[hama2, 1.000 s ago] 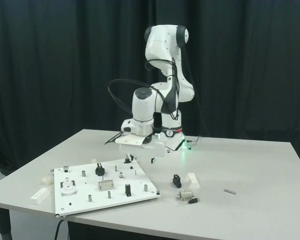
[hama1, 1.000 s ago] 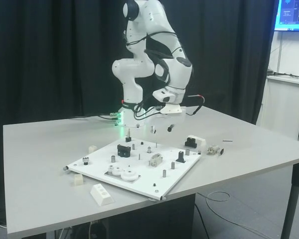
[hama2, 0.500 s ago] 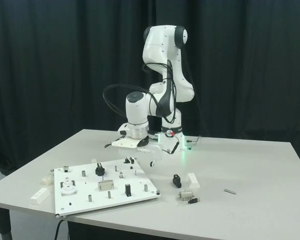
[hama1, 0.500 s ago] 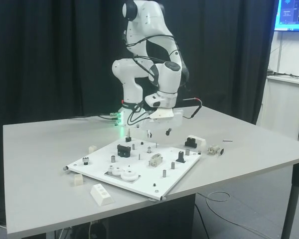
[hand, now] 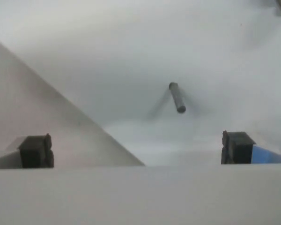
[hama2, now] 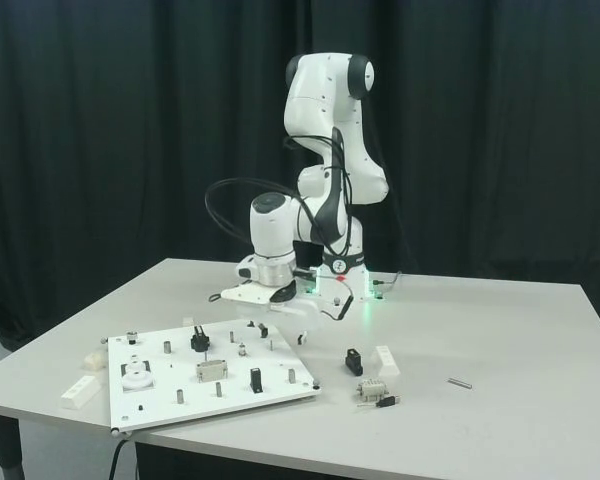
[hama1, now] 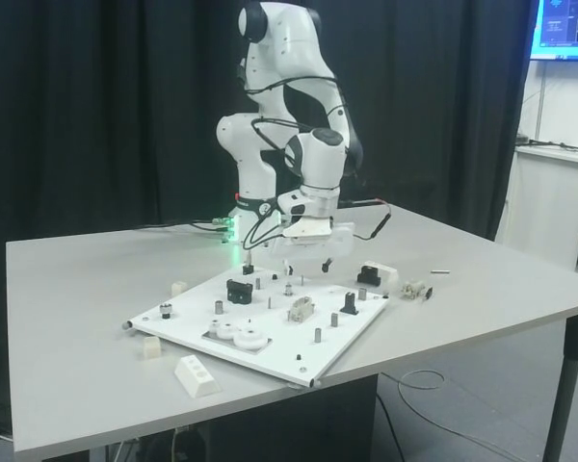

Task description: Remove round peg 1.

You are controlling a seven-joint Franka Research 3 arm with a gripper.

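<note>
From the wrist, the gripper [hand: 136,150] has its fingers spread wide, a small grey peg [hand: 177,97] standing on the white board [hand: 187,56] between and beyond them. From the first room view, the gripper [hama1: 308,262] hangs low over the board's [hama1: 270,332] far edge. The second room view shows the gripper [hama2: 282,333] above that far corner.

A grey table [hama1: 67,289] is seen against black curtains [hama2: 110,130]. Off the board, near its front corner, a white block with holes [hama1: 196,374] and a small white cube [hama1: 151,346] are placed on the tabletop. A black-and-white connector block [hama2: 354,361] and a small plug assembly [hama2: 373,392] are found just beside each other on the opposite side. A thin loose pin [hama2: 460,382] lies well apart from them. A screen [hama1: 566,29] is mounted in the background.
</note>
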